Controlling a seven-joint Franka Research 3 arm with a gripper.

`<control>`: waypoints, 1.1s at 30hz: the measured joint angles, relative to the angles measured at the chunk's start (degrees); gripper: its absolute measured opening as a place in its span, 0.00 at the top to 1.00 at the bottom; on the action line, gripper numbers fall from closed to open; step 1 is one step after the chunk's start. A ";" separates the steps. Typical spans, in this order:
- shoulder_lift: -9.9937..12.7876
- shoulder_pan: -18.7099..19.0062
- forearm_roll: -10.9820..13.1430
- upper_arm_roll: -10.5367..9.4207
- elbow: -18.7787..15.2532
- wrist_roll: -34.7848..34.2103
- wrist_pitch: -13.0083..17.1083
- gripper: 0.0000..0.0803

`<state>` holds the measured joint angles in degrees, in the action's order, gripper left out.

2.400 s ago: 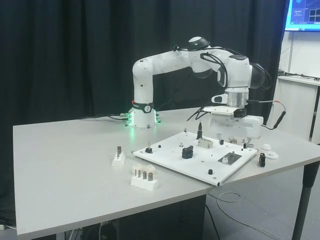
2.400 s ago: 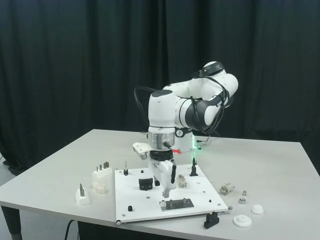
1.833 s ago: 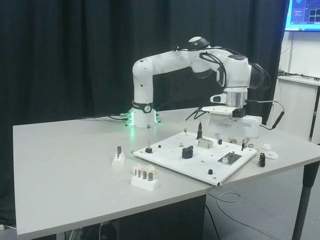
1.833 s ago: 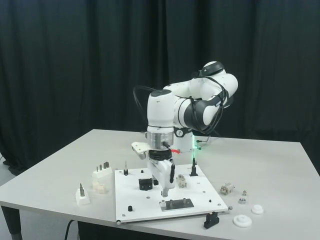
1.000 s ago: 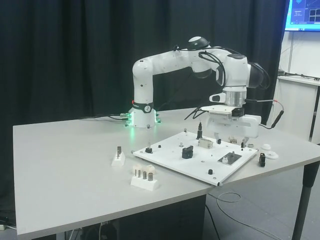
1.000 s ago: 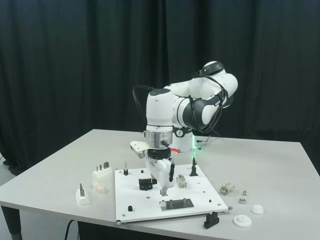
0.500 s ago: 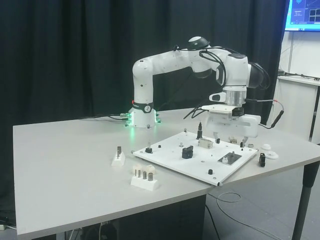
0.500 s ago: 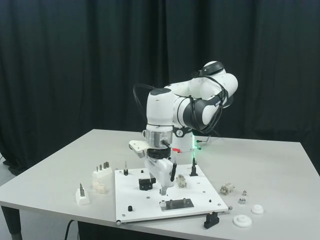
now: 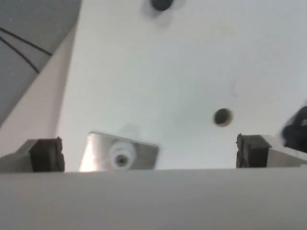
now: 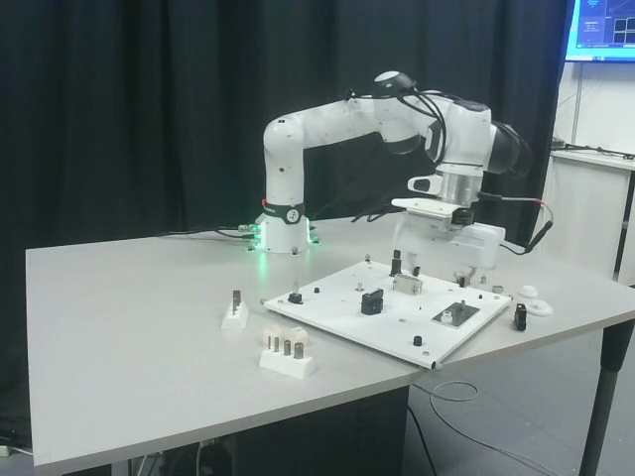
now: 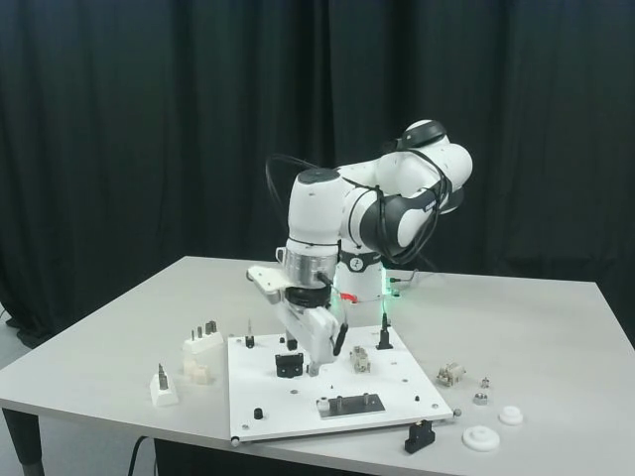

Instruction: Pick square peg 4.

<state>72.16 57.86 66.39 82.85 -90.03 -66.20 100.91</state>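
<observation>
My gripper [image 10: 440, 272] [image 11: 313, 368] hangs just above the white board [image 10: 342, 317] [image 11: 260, 392], wide open with nothing between its fingers. In the wrist view the gripper [image 9: 148, 153] shows both black fingertips [image 9: 45, 154] far apart over a small grey metal block [image 9: 98, 155] with a white round part on it. Several small pegs stand in a white holder [image 10: 288, 359] [image 11: 202, 342] on the table beside the board, far from the gripper. A single peg stands in a smaller white holder [image 10: 235, 315] [image 11: 164, 390]. I cannot tell which one is square peg 4.
A black block [image 10: 372, 301] [image 11: 288, 365], a grey plate [image 10: 455, 315] [image 11: 348, 405] and a thin upright post [image 10: 397, 260] [image 11: 384, 335] sit on the board. White rings [image 10: 536, 303] [image 11: 482, 437] and a black part [image 10: 520, 317] [image 11: 422, 435] lie past the board's far end.
The gripper has lifted slightly and moved across the board from the grey plate toward the black block, and the wrist has turned.
</observation>
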 joint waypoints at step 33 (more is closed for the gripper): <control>0.17 2.68 -6.45 5.84 -15.60 30.68 -1.09 0.00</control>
<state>72.34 60.53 59.95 88.69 -105.63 -35.52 99.82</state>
